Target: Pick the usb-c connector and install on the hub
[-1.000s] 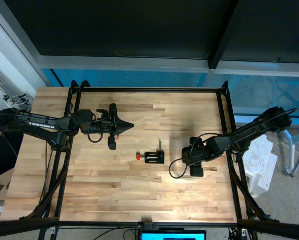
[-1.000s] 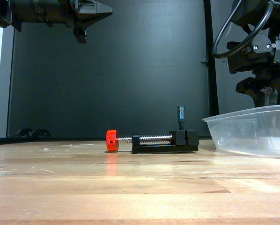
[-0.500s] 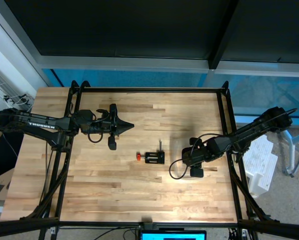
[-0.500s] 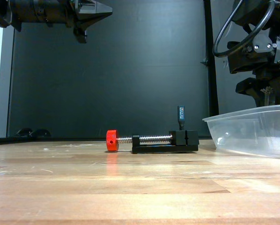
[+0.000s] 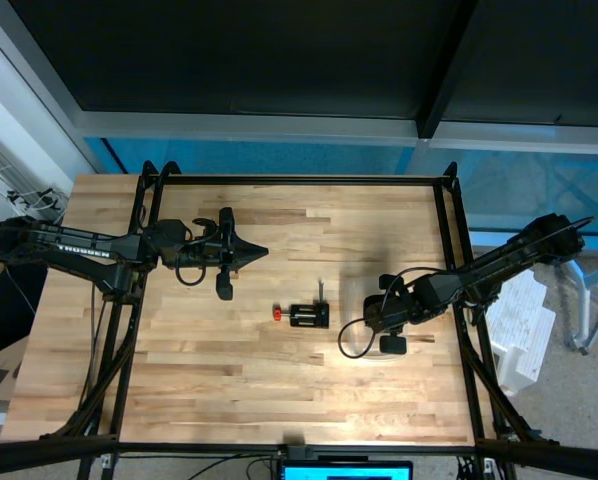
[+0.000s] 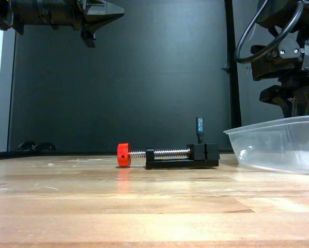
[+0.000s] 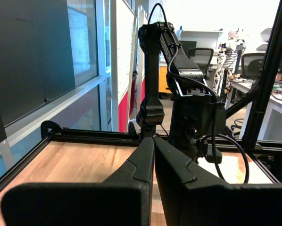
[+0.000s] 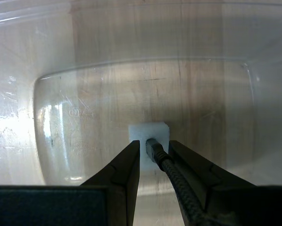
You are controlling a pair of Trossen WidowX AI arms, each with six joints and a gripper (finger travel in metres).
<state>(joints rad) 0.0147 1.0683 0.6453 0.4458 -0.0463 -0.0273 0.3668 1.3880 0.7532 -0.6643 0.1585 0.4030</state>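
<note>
The usb-c connector (image 8: 153, 147), a small dark tip on a braided cable, lies in a clear tray (image 8: 51, 117) in front of a white square bit (image 8: 148, 131). My right gripper (image 8: 153, 149) is lowered into that tray, narrowly open, one finger on each side of the connector with slim gaps. The hub (image 5: 309, 316) (image 6: 180, 155), a black block with a red knob (image 6: 123, 154) and an upright pin (image 6: 199, 126), sits mid-table. My left gripper (image 5: 264, 251) (image 7: 153, 141) hangs shut and empty, high over the far left of the table.
The clear tray (image 6: 278, 144) stands right of the hub, under the right gripper (image 5: 391, 335) (image 6: 296, 109). Black frame rails run along the table's sides and far edge. Bare wood lies between the hub and the near edge.
Almost nothing differs. The right gripper has shifted very slightly inside the tray. The left arm and the hub have not moved.
</note>
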